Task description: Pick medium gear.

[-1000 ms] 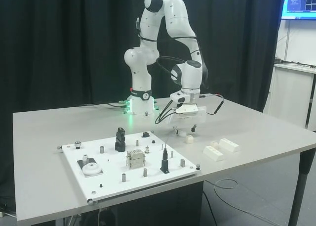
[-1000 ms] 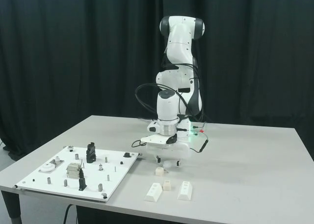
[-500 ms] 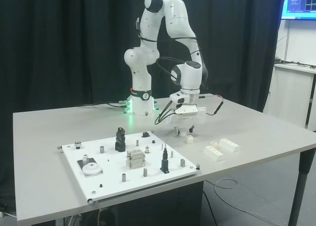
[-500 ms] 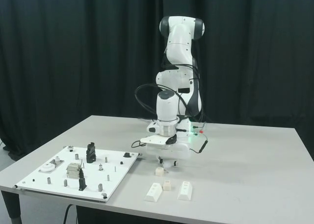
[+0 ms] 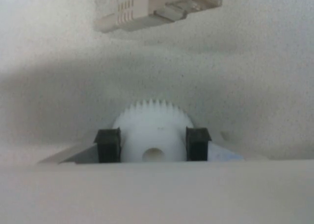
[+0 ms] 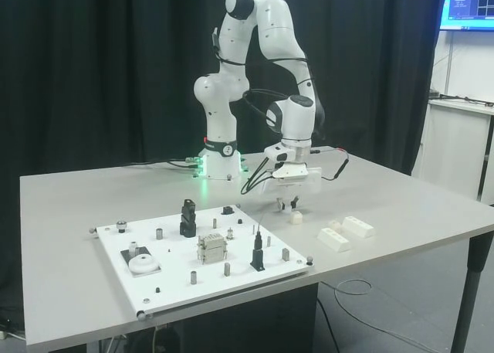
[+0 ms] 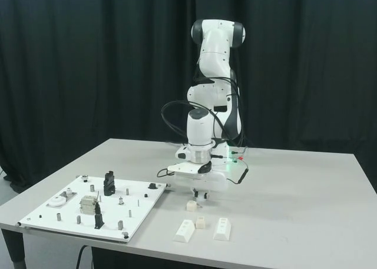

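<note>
Two black fingertips (image 5: 108, 144) press on either side of the white medium gear (image 5: 153, 132), so the jaws (image 5: 153, 145) are closed on it, held narrow with the toothed rim showing between them. In the room views the gear hangs clear of the grey counter (image 6: 69, 206), lifted above its middle. Just beside it sits a small white block (image 7: 191, 206). Nearer the counter's front edge lie three white parts (image 7: 201, 228), and the white assembly board (image 6: 197, 252) occupies the front corner.
</note>
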Robot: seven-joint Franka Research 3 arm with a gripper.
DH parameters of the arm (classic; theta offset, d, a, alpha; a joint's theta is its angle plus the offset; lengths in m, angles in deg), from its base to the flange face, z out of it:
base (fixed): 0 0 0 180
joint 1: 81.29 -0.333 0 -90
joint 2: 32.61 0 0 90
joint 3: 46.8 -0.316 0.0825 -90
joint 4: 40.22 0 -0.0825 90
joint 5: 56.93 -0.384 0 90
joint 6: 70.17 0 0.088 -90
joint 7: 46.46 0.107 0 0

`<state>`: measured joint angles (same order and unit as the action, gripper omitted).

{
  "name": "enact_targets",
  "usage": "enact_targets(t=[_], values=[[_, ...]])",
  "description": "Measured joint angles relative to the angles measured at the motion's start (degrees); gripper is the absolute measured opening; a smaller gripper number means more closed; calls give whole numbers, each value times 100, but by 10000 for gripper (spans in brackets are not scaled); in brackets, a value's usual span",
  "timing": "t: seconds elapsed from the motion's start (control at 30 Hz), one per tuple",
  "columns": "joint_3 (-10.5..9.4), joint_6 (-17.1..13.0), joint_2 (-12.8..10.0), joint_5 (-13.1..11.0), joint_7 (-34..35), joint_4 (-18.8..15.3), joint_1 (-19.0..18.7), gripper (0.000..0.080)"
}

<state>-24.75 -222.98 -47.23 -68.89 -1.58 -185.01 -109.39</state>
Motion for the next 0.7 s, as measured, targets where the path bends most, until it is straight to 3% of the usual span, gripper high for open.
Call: enact_targets(t=[0.7], values=[[12, -58, 122, 5, -10, 140, 34, 281]])
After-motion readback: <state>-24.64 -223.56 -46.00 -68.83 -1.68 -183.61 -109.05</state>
